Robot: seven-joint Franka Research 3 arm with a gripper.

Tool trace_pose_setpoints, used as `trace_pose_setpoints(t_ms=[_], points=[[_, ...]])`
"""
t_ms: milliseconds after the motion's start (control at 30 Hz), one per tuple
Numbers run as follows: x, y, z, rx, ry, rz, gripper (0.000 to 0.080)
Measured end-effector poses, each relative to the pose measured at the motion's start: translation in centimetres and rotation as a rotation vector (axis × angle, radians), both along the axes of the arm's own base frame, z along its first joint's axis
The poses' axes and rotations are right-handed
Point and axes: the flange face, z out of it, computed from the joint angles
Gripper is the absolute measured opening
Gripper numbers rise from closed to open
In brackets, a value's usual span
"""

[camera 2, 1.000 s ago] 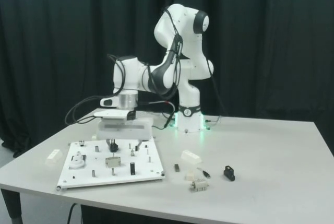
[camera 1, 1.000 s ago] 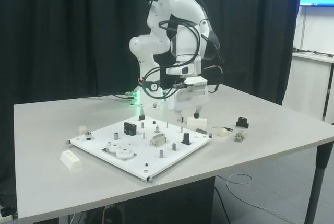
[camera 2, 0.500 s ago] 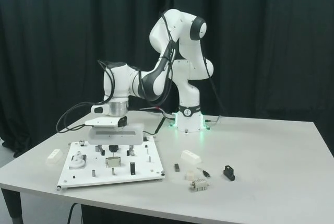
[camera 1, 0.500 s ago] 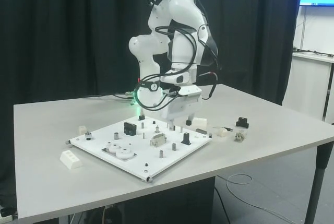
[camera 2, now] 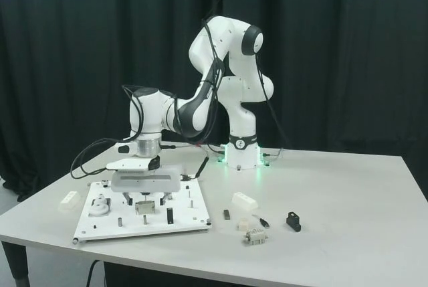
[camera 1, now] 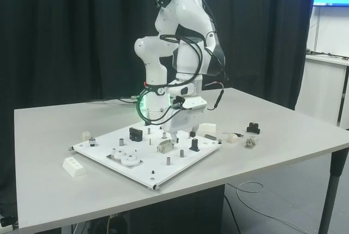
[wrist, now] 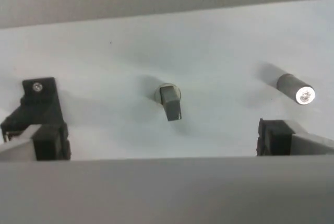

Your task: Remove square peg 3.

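Two fingertips (wrist: 51, 141): spread wide, flanking the target so they can close on it
Square peg 3 (wrist: 170, 102): upright in white board (wrist: 224, 46), centred between them
Round pin (wrist: 295, 87): at 3 o'clock of the peg

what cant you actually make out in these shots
- Square peg: its seat in the white board is hidden by the peg itself, wrist view.
- Gripper: fingertips cut off by the grey body below, wrist view.
- Gripper: in both room views the hand hides the peg.
- Board parts: too small to identify.
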Motion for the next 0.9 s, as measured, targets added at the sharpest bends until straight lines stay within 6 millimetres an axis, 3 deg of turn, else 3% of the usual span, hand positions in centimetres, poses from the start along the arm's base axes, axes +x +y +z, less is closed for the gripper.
trace_pose_setpoints(t_ms=[900], points=[[1.2, -1.0, -3.3, 0.030, 0.068, 0.014, 0.0800]])
